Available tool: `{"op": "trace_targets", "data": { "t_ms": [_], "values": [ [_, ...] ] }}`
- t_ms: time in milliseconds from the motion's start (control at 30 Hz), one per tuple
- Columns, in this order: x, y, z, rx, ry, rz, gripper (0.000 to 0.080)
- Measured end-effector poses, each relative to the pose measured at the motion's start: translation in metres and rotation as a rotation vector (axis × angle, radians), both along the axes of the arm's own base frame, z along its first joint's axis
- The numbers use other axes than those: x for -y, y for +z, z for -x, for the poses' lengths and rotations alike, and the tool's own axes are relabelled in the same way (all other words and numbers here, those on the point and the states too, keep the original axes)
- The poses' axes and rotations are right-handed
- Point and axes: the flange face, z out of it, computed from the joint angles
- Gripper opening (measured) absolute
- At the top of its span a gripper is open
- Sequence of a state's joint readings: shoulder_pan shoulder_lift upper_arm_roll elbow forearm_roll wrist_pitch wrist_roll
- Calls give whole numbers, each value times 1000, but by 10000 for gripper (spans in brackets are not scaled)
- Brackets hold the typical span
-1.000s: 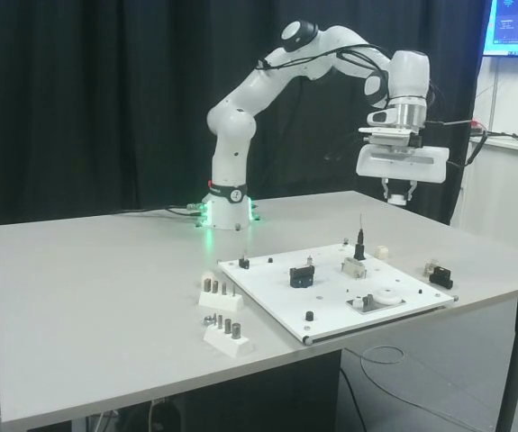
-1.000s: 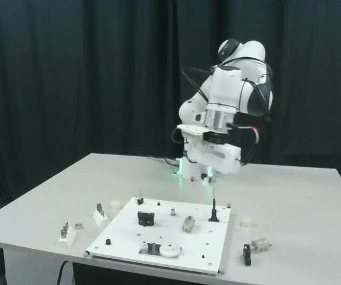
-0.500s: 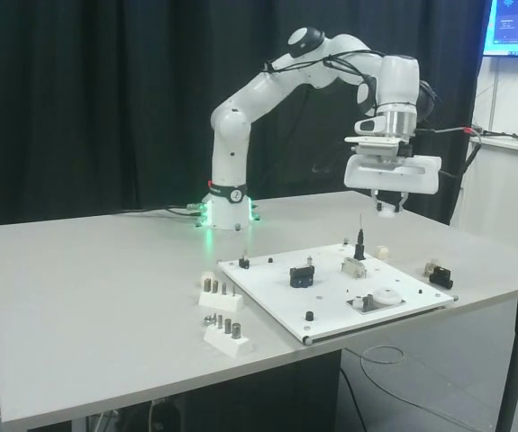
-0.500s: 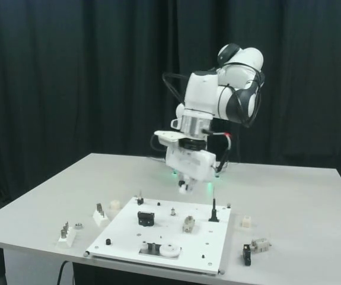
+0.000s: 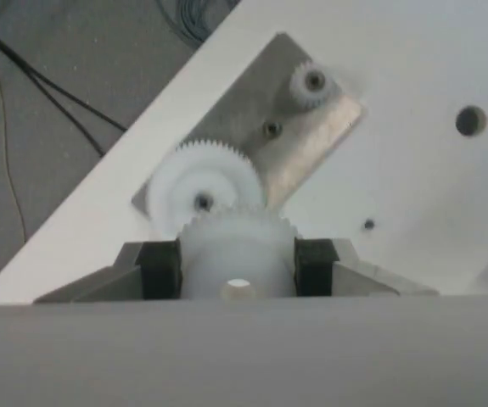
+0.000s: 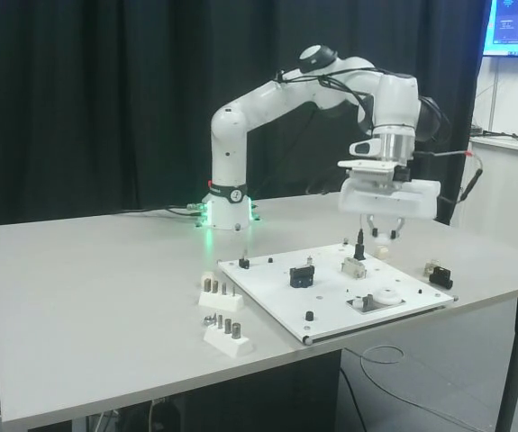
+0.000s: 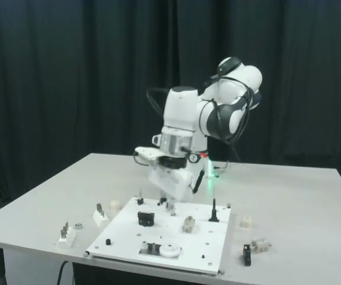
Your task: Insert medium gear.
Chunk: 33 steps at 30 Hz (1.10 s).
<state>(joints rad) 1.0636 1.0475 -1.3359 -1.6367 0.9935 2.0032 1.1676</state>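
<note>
The white toothed medium gear (image 5: 237, 254) sits clamped flat between the hand's (image 5: 237, 270) black pads (image 5: 159, 270).

The grey table (image 6: 105, 270) carries a white assembly board (image 6: 331, 288) near its front edge, and the white arm's base (image 6: 226, 209), lit green, is bolted on at about 12 o'clock from the board. At the board's 9 o'clock stand two white peg holders (image 6: 220, 297) with a small metal nut (image 6: 207, 319) between them. At its 3 o'clock lie a small white block (image 7: 247, 222) and a black-and-white connector part (image 7: 255, 247).
</note>
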Motion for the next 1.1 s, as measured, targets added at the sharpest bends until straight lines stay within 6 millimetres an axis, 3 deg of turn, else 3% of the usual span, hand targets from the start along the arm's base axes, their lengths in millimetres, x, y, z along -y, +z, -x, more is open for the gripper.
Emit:
{"op": "trace_targets", "data": {
  "t_ms": [233, 567, 1100],
  "values": [
    [21, -13, -17, -39, -35, -23, 283],
    [45, -23, -24, -92, -83, -79, 283],
    [54, -49, -35, -69, -154, -86, 283]
  ]
}}
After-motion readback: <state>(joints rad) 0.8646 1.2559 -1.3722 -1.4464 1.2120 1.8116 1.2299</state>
